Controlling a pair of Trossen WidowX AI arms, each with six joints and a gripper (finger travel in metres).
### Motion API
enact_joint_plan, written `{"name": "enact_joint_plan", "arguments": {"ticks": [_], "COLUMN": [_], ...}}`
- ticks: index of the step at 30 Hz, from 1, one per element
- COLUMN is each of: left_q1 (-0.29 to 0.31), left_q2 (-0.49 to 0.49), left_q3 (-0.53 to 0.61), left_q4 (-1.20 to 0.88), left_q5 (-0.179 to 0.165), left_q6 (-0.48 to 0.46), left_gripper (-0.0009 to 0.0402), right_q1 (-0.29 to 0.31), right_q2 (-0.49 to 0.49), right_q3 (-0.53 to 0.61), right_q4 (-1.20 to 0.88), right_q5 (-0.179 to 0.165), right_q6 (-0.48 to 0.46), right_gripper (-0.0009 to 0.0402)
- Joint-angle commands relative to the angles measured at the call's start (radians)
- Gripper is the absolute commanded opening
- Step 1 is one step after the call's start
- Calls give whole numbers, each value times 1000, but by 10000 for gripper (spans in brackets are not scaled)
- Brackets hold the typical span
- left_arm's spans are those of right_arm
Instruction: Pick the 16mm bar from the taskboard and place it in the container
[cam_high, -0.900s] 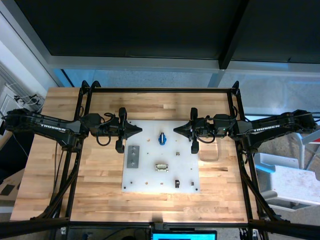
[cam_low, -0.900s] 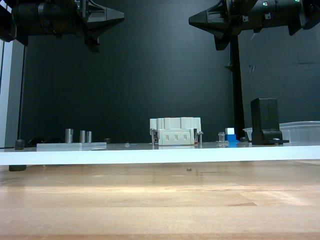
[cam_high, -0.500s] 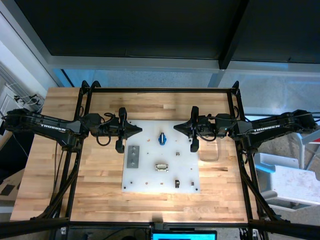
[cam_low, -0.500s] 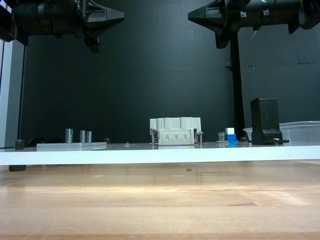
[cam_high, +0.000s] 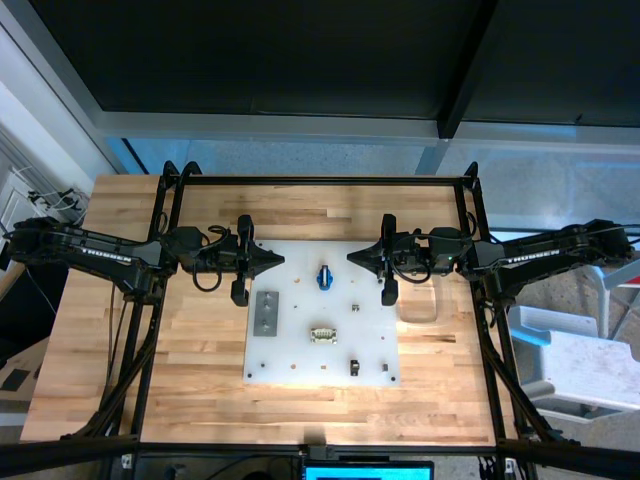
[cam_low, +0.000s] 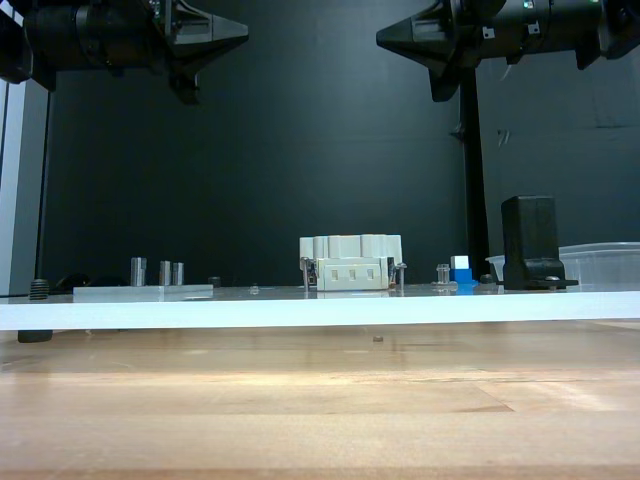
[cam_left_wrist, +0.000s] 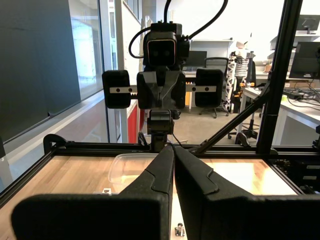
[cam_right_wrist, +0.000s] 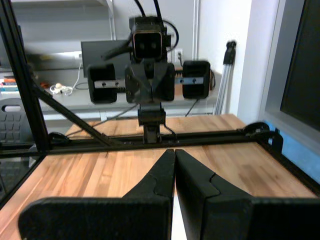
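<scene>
Overhead, left end effector (cam_high: 280, 258) closed tight, fingers (cam_left_wrist: 155, 175) pressed together, held high over the far left part of the taskboard (cam_high: 300, 352) and pointing inward. Opposite, right end effector (cam_high: 350, 258) likewise closed, fingers (cam_right_wrist: 197, 185) touching, high over the far right part, with the blue knob (cam_high: 323, 277) showing between the two tips in the high view.

Well below both, three short grey metal bars (cam_low: 138, 270) upright in the grey block (cam_high: 267, 313) on the left part of the taskboard. Leftmost in the low view looks thickest, yet cannot tell which is the 16mm one. Near the middle, a white connector (cam_high: 322, 335); toward the near right, a small black block (cam_high: 354, 367).

Just beside the taskboard's right edge, the clear container (cam_high: 418, 303) on the worktop (cam_high: 200, 385). Open air between the fittings and both arms. Strips of wood on every side of the taskboard, fenced by black frame rails (cam_high: 320, 181).
</scene>
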Motion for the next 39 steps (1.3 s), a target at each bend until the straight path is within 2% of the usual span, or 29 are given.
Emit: {"name": "enact_joint_plan", "arguments": {"ticks": [1, 14, 26, 39], "left_q1": [0, 0, 0, 0], "left_q2": [0, 0, 0, 0], "left_q3": [0, 0, 0, 0], "left_q4": [0, 0, 0, 0], "left_q5": [0, 0, 0, 0], "left_q6": [0, 0, 0, 0], "left_gripper": [0, 0, 0, 0], "right_q1": [3, 63, 88, 161], "right_q2": [0, 38, 181, 349], "right_q3": [45, 282, 517, 701], "right_q4": [-117, -723, -1164, -1461], "right_q5": [-49, -39, -39, -39], "right_q6": [18, 92, 137, 187], "right_gripper": [0, 0, 0, 0]}}
